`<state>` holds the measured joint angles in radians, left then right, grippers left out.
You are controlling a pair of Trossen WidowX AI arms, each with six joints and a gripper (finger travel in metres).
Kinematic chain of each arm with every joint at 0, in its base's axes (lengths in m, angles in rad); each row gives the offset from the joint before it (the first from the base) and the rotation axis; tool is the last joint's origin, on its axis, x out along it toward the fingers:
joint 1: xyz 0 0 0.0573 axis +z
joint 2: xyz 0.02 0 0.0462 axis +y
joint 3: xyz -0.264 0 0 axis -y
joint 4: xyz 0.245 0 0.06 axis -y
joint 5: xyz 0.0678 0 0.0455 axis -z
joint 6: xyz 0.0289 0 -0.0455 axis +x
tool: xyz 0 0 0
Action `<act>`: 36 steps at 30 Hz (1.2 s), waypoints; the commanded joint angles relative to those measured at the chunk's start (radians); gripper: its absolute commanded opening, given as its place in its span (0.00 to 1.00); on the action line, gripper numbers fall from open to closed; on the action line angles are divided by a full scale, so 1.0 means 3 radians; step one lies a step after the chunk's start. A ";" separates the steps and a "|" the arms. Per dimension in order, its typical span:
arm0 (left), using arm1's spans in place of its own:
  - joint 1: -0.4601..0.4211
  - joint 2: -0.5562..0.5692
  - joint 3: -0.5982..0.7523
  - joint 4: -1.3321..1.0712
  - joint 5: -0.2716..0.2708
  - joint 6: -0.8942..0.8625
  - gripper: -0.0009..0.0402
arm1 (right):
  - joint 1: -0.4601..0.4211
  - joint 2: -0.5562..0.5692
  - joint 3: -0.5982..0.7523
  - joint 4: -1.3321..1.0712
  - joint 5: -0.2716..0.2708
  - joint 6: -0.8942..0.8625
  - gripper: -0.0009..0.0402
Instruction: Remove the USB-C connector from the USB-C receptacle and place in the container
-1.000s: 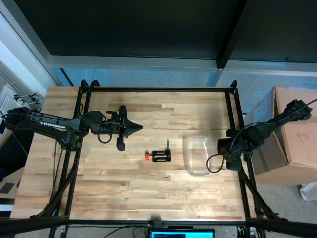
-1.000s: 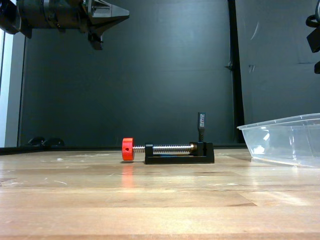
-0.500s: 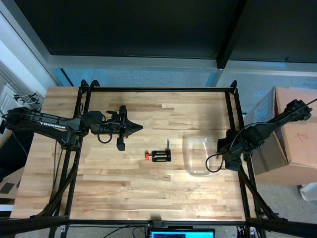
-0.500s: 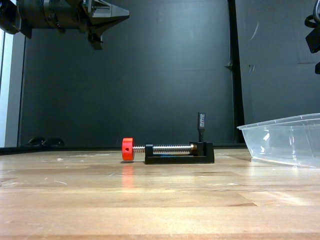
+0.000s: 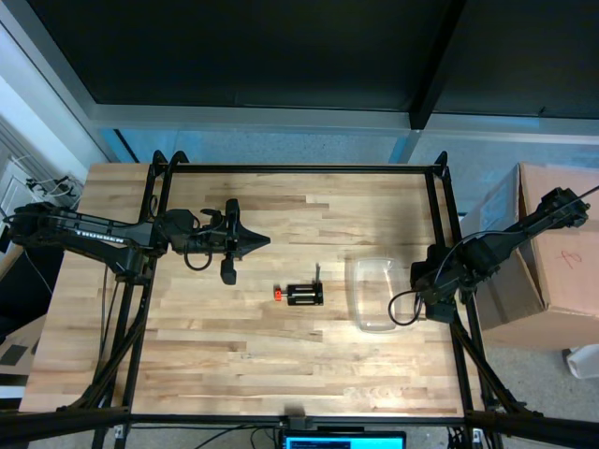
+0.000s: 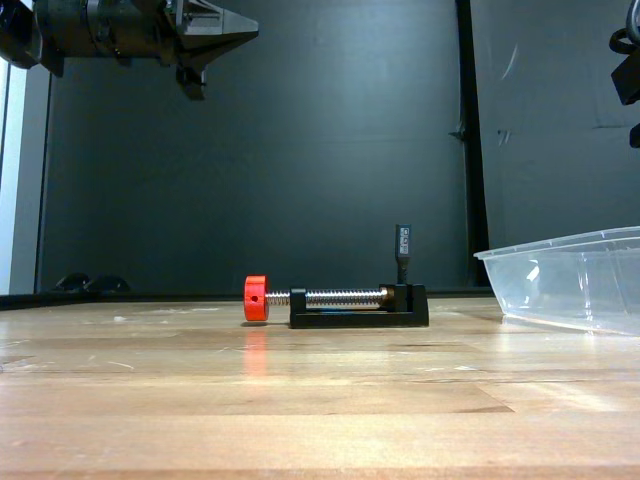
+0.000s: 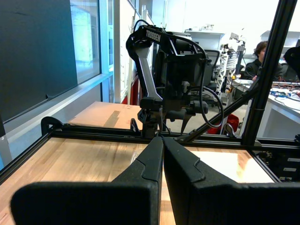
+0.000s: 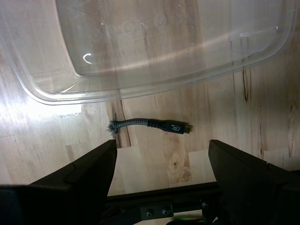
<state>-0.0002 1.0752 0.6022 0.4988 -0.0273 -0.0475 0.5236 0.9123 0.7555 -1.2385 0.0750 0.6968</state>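
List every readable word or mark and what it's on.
"TROSSEN": black left arm; left gripper shut, high above the wooden table.
"TROSSEN": black right arm; right gripper open by the clear plastic container's edge.
Unreadable: label on the black USB-C connector upright in the black clamp; red mark on the brown cardboard box.

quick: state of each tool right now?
Left tool: shut, holding nothing, high over the table's left half.
Right tool: open, empty, above a short braided cable lying free beside the container.
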 commanded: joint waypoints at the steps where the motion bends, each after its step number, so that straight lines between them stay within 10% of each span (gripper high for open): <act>1: 0.0001 0.0000 0.0000 0.0000 0.0000 0.0001 0.02 | 0.0003 0.0051 0.0001 0.0025 -0.0003 -0.0065 0.69; 15: 0.0000 0.0000 0.0000 0.0000 0.0000 0.0001 0.02 | 0.0071 0.0694 0.0001 0.0477 -0.0323 0.1333 0.69; 36: 0.0001 0.0000 0.0000 0.0000 0.0000 0.0001 0.02 | 0.0539 0.0858 -0.0357 0.0879 -0.0224 0.3883 0.69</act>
<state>-0.0002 1.0748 0.6018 0.4988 -0.0273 -0.0475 0.6838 1.1698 0.6685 -1.0088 0.0071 1.8477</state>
